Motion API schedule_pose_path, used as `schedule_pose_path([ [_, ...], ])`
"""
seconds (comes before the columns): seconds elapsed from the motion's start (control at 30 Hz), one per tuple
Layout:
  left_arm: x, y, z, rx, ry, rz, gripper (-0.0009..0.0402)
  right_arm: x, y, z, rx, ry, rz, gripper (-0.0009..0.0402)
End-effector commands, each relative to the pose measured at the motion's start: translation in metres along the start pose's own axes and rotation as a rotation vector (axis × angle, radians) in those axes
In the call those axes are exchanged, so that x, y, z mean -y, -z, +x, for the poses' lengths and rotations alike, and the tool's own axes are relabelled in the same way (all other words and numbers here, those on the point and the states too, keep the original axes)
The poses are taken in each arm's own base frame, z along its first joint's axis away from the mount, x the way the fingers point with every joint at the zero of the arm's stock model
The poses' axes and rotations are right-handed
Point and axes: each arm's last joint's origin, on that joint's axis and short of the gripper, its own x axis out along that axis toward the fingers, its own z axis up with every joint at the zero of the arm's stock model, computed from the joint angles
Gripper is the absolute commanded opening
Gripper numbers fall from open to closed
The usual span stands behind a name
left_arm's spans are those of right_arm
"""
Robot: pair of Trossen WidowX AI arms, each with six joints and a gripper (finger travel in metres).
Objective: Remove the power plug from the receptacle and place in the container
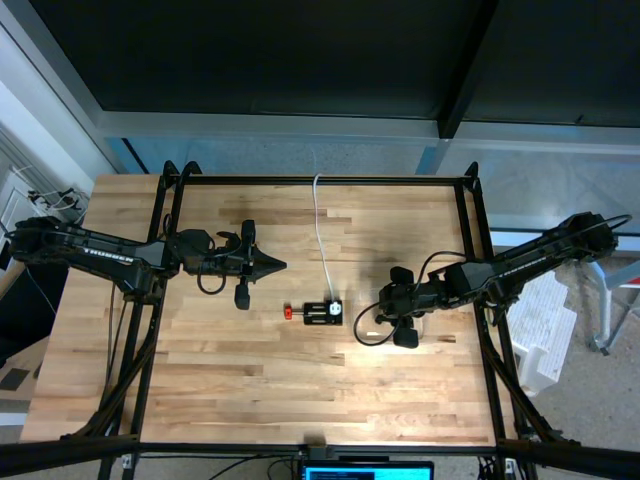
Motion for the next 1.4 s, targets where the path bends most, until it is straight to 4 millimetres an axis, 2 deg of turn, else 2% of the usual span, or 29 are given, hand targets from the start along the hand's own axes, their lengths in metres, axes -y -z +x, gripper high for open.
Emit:
schedule_pose_path([
  [0.03, 0.0, 0.0, 0.0, 0.0, 0.0, 0.0, 0.0, 0.0, -0.002, -0.004, 0.016, -0.007, 0.001, 0.0157],
  [0.23, 0.0, 0.0, 0.0, 0.0, 0.0, 0.0, 0.0, -0.001, -0.011, -0.021, -0.001, -0.001, -0.001, 0.017],
  [0.53, 0.0, 0.0, 0.0, 0.0, 0.0, 0.0, 0.0, 0.006, -0.041, -0.049, 0.085, 0.002, 0.027, 0.0154],
  [0.83, 0.0, 0.0, 0.0, 0.0, 0.0, 0.0, 0.0, 0.015, -0.049, -0.055, 0.126, 0.023, 0.004, 0.0117],
  [1.2, 0.0, 0.0, 0.0, 0.0, 0.0, 0.0, 0.0, 0.047, -0.059, -0.075, 0.452, 0.078, 0.006, 0.0046],
  [1.4, 0.0, 0.0, 0.0, 0.0, 0.0, 0.0, 0.0, 0.059, -0.06, -0.076, 0.651, -0.001, 0.002, -0.0003],
])
